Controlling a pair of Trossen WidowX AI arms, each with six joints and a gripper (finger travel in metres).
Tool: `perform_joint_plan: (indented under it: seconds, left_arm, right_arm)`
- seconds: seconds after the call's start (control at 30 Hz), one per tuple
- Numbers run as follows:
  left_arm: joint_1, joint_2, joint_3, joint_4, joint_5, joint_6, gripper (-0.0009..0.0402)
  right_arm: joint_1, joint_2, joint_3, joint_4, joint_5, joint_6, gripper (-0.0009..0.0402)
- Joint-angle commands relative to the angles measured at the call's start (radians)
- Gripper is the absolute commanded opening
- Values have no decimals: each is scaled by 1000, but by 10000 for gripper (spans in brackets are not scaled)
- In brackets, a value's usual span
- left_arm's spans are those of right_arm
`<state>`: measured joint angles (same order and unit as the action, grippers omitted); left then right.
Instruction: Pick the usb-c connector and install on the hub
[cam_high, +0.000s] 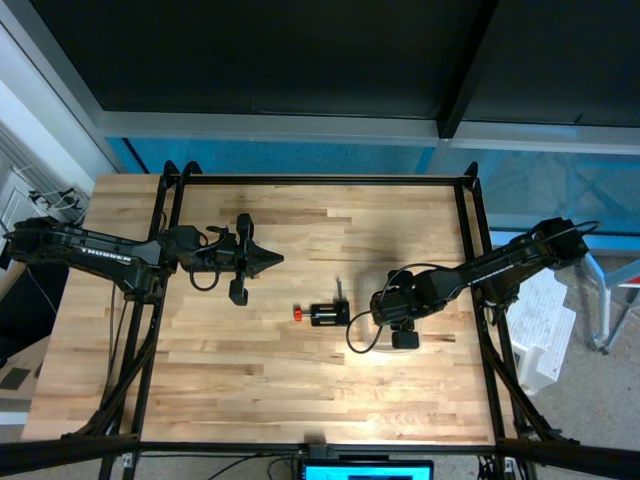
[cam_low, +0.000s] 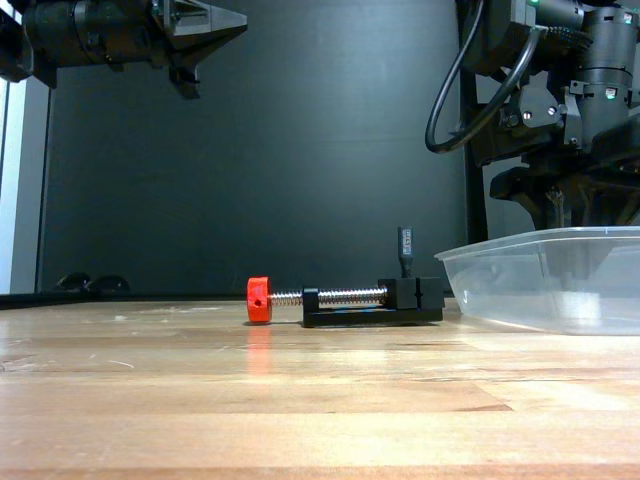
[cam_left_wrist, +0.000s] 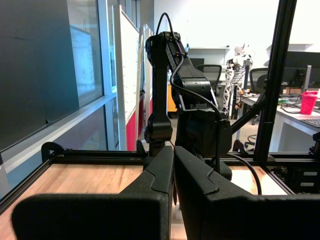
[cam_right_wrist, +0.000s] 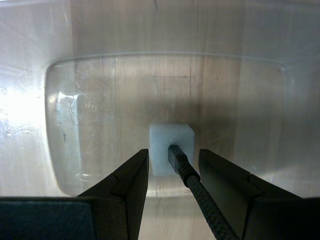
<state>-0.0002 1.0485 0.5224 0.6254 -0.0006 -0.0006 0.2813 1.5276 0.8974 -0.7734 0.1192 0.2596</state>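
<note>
The hub (cam_high: 324, 313) lies mid-table, a black block with an orange-red tip (cam_low: 259, 299) and a thin dark stem (cam_low: 404, 250) standing up from it. The usb-c connector (cam_right_wrist: 174, 152), a small dark plug on a braided cable, stands in a whitish square piece (cam_right_wrist: 162, 142) on the floor of a clear tray (cam_low: 500, 275). My right gripper (cam_right_wrist: 173, 151) hangs open over the tray, one finger on each side of the connector and touching nothing. My left gripper (cam_high: 268, 258) is shut and held high at the left, far from the hub.
The clear tray's wall (cam_right_wrist: 65, 125) surrounds the whitish piece closely. A black frame (cam_high: 320, 181) runs round the wooden table. The right arm's cable (cam_low: 470, 90) loops down above the hub's right end.
</note>
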Motion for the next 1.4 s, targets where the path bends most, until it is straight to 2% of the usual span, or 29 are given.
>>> perform_joint_plan:
  seconds: [0.03,0.2,0.47,0.93,1.4]
  left_arm:
    - [0,0,0,0,0,0,0]
    - [0,0,0,0,0,0,0]
    - [0,0,0,0,0,0,0]
    - [0,0,0,0,0,0,0]
    - [0,0,0,0,0,0,0]
  right_arm:
    - [0,0,0,2,2,-4,137]
    - [0,0,0,6,2,-3,127]
    - [0,0,-3,6,2,-3,69]
    - [0,-1,-5,8,3,-6,-2]
    - [0,-13,-5,8,2,-7,0]
